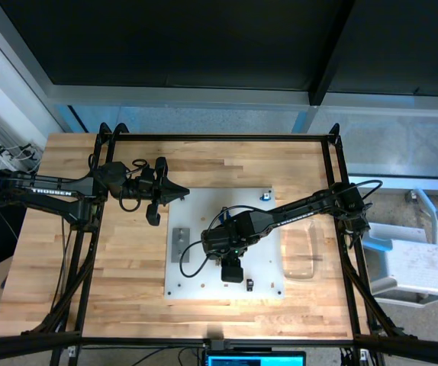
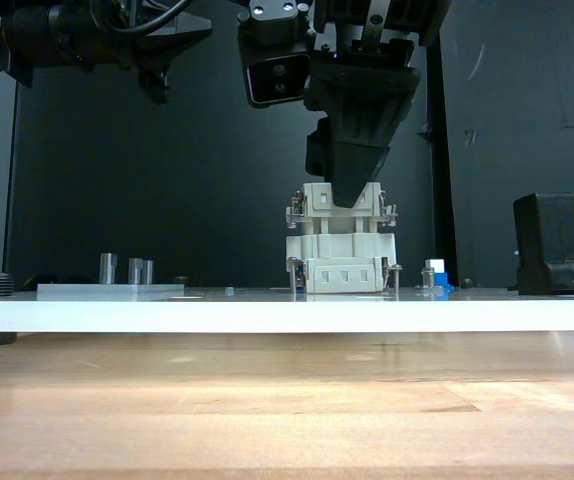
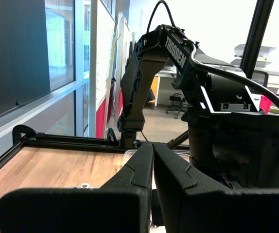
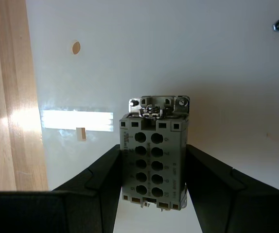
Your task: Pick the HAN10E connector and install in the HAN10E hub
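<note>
A: Board (image 1: pixel 182 287), near to far?
B: Black block (image 2: pixel 547 245) at near edge, apart from right gripper (image 2: pixel 350 200). It clamps the HAN10E connector (image 2: pixel 342 208), which sits on the HAN10E hub (image 2: pixel 342 265) mid-board. Blue fitting (image 2: pixel 437 282) is behind.
A: Left gripper (image 1: pixel 182 193)?
B: Fingers pressed together, off the board's left edge.

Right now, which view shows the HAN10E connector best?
Right wrist view: HAN10E connector face-on, holes visible, in the right gripper. Low view: side-on atop the HAN10E hub. High view: hidden under that gripper; left wrist: absent. Left gripper parked left, shut.
</note>
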